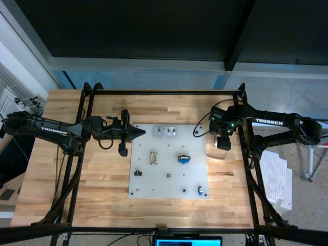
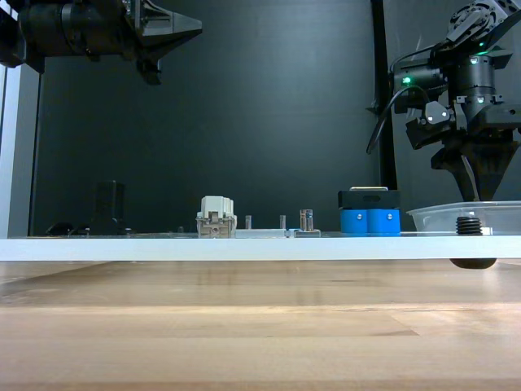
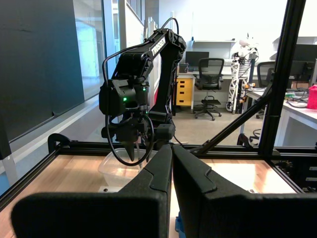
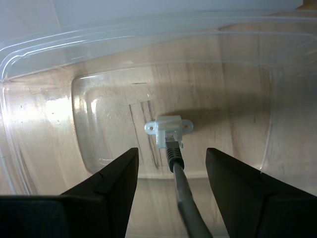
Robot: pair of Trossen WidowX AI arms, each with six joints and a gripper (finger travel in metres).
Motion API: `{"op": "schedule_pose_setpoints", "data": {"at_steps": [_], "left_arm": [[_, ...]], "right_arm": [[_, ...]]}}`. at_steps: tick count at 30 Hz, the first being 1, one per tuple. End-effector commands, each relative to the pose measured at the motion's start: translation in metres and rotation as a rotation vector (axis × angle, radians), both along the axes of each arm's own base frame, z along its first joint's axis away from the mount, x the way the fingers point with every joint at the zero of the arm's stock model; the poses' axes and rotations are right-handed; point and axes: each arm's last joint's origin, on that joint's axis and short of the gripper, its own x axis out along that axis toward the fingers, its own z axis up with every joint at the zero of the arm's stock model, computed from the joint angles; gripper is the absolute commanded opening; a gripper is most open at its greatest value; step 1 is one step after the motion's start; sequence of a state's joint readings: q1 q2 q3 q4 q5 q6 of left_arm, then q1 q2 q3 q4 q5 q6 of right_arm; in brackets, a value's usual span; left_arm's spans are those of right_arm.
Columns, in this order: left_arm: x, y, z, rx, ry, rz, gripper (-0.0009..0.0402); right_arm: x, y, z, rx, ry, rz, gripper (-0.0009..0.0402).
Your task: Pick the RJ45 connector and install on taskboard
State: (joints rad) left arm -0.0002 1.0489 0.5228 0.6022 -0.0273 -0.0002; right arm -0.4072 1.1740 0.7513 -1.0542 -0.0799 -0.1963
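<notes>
Left gripper (image 3: pixel 172 152): raised above the taskboard's left edge and pointing inward. Its two black wedge-shaped fingers are pressed together on nothing, so it looks parked.
Taskboard (image 1: pixel 154 180): a flat, matte white square panel lying on the pale wood-grain table (image 1: pixel 77 195). It has tiny holes in it.
Board fittings: silver blocks (image 1: pixel 165 132) on the far side, a beige ribbed socket (image 1: pixel 152 158) near the middle, and a blue fitting (image 1: pixel 183 159) with a black cap to its right.
Clear tray (image 4: pixel 49 44): thin glossy plastic with rounded corners, sitting just beside the board's right edge. The wood grain shows through its floor.
RJ45 connector (image 4: pixel 168 130): not on the board. It lies on the tray floor, a small whitish translucent plug with two little ears. A dark ribbed boot and cable (image 4: pixel 183 198) seem to run out of it, though glare makes the join hard to read.
Right gripper (image 4: pixel 172 150): pointing down into the tray with its fingers spread apart. The plug sits between and just beyond the tips, and neither finger touches it.
Step in hand: the approach to the pick, with nothing grasped yet.
Next move: lower a little, centre on the plug body rather than the cable, and close gently. The slick plastic may skid on the glossy floor.
</notes>
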Motion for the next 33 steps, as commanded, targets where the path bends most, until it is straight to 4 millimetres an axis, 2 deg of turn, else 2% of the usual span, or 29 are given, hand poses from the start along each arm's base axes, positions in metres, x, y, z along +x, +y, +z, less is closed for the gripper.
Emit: {"op": "schedule_pose_setpoints", "data": {"at_steps": [1, 20, 33], "left_arm": [[0.0, 0.0, 0.0, 0.0, 0.0, 0.0, 0.0], [0.0001, 0.0001, -0.0001, 0.0, 0.0, 0.0, 0.0], [0.0001, 0.0, -0.0001, 0.0, 0.0, 0.0, 0.0]], "right_arm": [[0.0002, 0.0003, 0.0, 0.0, 0.001, 0.001, 0.016], [0.0009, 0.0013, 0.0011, -0.001, -0.001, 0.003, -0.0004], [0.0011, 0.0013, 0.0028, -0.001, -0.001, 0.004, 0.0]]}}
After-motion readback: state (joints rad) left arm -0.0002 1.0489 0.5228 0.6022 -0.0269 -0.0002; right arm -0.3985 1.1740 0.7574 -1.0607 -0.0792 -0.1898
